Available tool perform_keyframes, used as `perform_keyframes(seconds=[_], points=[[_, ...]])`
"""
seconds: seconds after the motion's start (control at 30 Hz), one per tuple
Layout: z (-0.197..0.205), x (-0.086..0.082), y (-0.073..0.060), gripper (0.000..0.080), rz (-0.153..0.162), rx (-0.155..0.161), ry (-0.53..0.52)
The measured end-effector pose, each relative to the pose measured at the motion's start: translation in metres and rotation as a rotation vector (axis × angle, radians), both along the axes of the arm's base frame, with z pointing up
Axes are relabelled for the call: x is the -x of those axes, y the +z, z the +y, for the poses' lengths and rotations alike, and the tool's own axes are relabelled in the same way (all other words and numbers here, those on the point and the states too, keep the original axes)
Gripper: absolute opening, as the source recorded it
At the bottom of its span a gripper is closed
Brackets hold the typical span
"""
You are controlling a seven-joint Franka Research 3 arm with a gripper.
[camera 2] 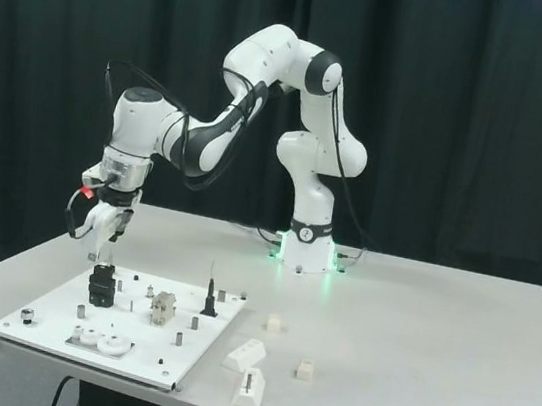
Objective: Pick round peg 2.
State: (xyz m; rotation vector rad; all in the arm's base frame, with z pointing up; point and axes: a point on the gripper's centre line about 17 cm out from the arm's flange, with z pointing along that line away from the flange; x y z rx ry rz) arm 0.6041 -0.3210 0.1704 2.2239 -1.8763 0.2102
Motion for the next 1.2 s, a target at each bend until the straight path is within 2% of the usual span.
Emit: perform_keyframes(seconds=[0.23,0.37,0.77,1.2], points=[[0.006,-0.008,0.004,0.0800,0.007,-0.004,0.082],[0.016,-0.017,0.006,0.0800,0.015,-0.014,0.166],[0.071,-0.044,0.013,0.0800,0.038,-0.085,0.454],[0.157,-0.060,0.019,0.0800,0.112,-0.161,0.759]])
